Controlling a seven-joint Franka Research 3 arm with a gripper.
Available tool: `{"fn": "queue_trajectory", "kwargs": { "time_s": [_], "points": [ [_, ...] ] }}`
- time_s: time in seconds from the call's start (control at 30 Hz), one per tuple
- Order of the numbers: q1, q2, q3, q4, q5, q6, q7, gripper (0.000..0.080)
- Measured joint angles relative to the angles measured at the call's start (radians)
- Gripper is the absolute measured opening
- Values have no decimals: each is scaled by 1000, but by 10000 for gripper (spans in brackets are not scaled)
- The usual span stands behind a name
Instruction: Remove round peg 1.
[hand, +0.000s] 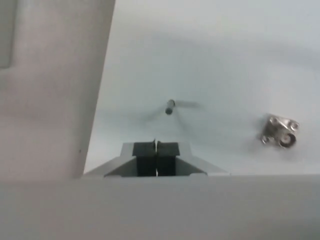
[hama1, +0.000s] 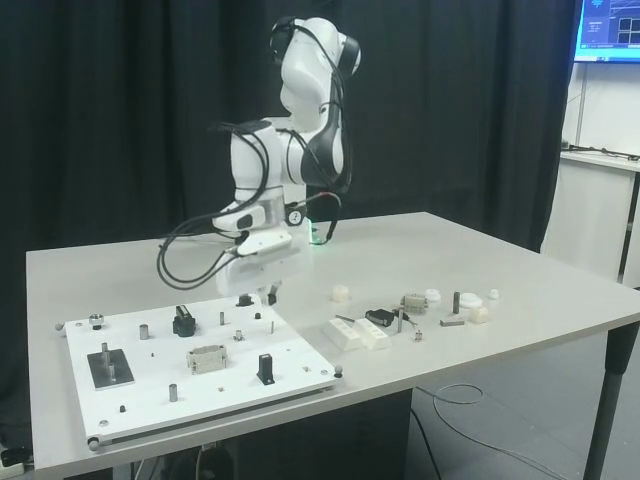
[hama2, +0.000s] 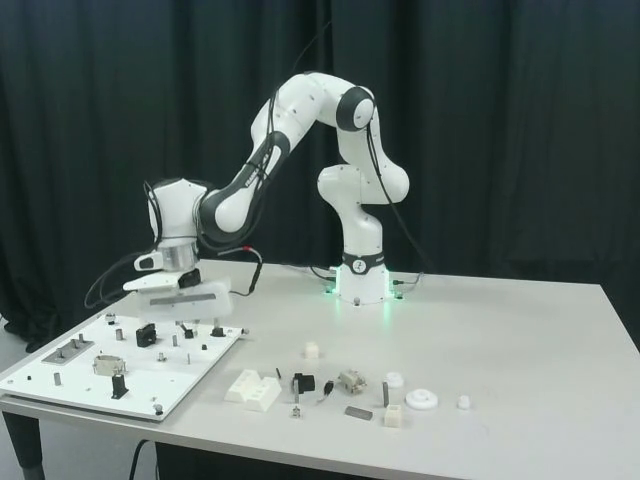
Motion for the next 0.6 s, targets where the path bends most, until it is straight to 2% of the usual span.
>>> {"fn": "queue_trajectory", "kwargs": {
  "time_s": [0.23,0.6],
  "points": [
    [4,-31,-16,0,-25,-26,3,2],
    [10,-42,-20,0,-29,-22,19,2]
  ]
}}
